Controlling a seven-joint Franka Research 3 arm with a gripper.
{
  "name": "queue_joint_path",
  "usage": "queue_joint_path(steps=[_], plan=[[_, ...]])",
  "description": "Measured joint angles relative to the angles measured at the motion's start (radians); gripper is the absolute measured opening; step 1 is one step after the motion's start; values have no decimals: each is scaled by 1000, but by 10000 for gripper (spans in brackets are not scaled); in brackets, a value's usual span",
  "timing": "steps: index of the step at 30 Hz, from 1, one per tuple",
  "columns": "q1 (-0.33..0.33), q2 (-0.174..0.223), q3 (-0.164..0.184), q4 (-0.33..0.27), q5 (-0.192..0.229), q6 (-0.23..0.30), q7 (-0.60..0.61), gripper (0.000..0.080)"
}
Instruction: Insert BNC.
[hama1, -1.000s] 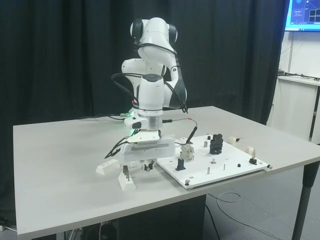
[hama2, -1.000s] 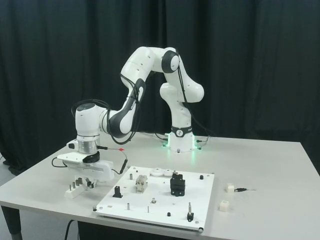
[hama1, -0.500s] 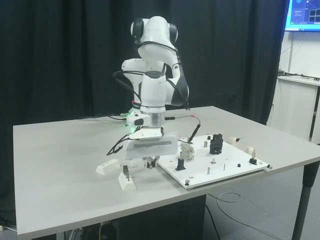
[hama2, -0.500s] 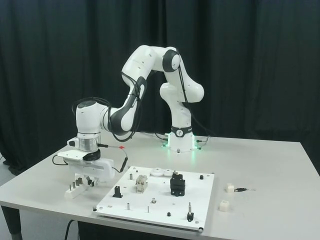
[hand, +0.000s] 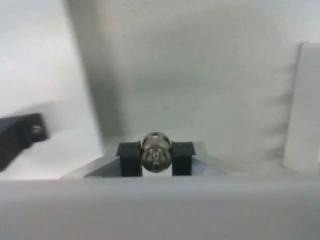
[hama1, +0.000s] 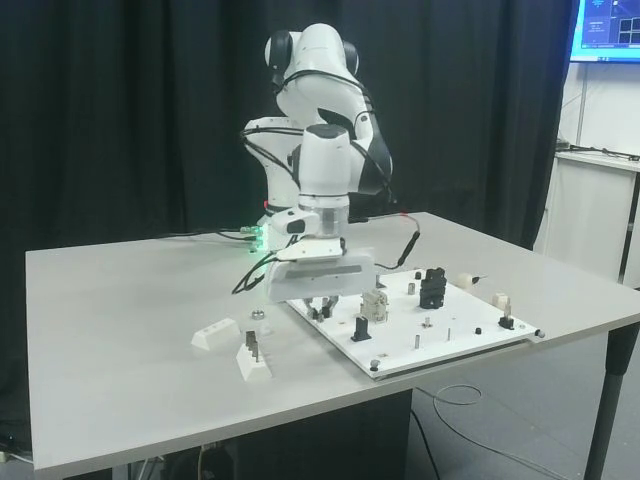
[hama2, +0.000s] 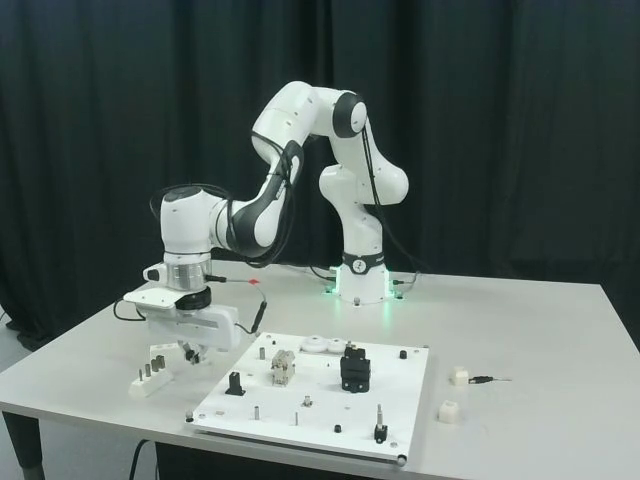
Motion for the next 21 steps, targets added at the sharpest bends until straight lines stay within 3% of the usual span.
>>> queue_joint_path(steps=[21], plan=[[111, -51, 0, 0, 0, -68, 148, 124]])
